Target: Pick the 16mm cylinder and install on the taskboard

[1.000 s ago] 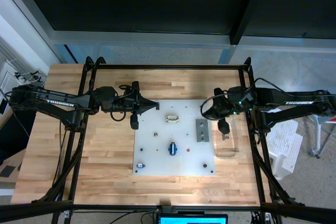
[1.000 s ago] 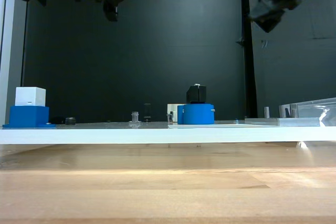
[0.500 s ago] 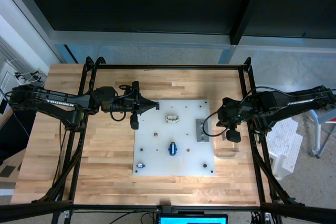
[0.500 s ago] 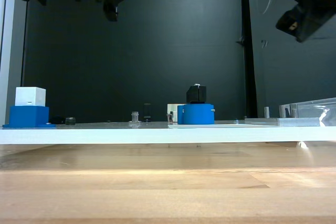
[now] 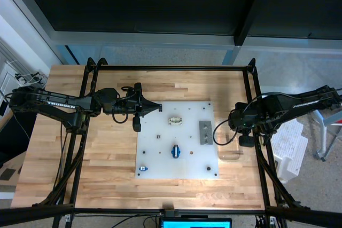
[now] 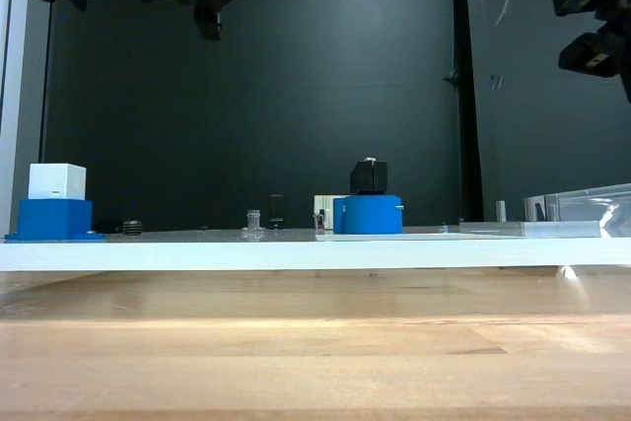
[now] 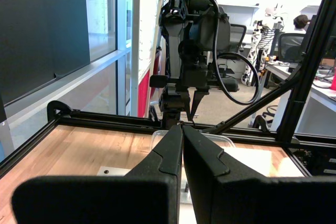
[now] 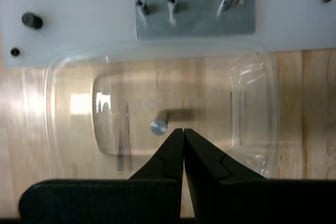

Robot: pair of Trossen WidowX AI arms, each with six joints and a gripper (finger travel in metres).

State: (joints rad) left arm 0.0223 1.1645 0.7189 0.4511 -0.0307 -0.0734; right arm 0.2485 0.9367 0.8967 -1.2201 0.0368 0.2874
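The 16mm cylinder (image 8: 159,125), a short dull-grey peg, lies inside the clear plastic tray (image 8: 252,103) just past my right fingertips. My right gripper (image 8: 183,129) hangs above the tray, shut and holding nothing. In the high view the right gripper (image 5: 240,126) sits over the tray (image 5: 231,153) at the right edge of the taskboard (image 5: 160,153), and the arm hides the peg. My left gripper (image 5: 156,107) is shut and hovers high over the board's far left corner; in the left wrist view the left gripper (image 7: 182,126) has nothing in it.
On the board are a grey metal block (image 8: 194,4) with small pegs, a blue fitting (image 5: 175,151), a beige connector (image 5: 174,120) and a blue-and-white block (image 6: 55,206). A black frame (image 5: 171,68) surrounds the table.
My right arm has swung right and toward the near side, from above the board's right edge to above the tray. The left arm has stayed still.
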